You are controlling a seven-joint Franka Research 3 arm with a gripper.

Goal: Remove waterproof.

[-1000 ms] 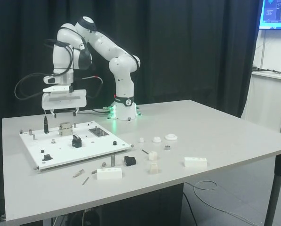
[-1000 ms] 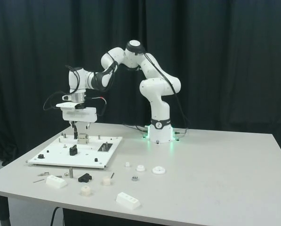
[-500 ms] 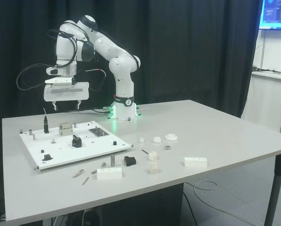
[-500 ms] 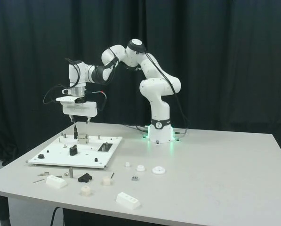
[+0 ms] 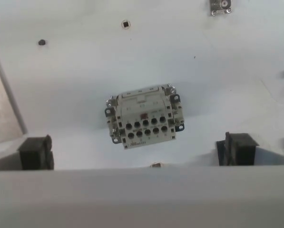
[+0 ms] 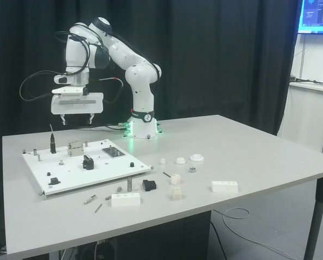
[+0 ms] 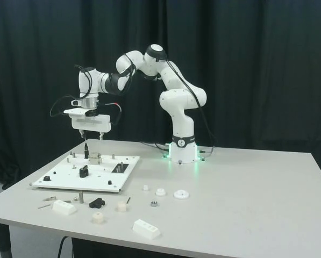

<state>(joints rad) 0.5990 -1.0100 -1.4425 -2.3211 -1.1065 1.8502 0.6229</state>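
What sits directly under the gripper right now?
The multi-pin connector mounted on the white board lies below the gripper, apart from it. The wrist body hides the board nearest the camera.

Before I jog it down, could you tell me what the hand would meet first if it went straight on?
Probably the grey multi-pin connector block on the white board, directly below the hand; nothing shows between.

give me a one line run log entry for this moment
tool: open, empty, above board | connector: on board, below tool, untouched | arm: raised

Open air separates the raised claw (image 6: 77, 120) from the connector (image 6: 74, 148); a black post (image 6: 52, 143) stands beside it.
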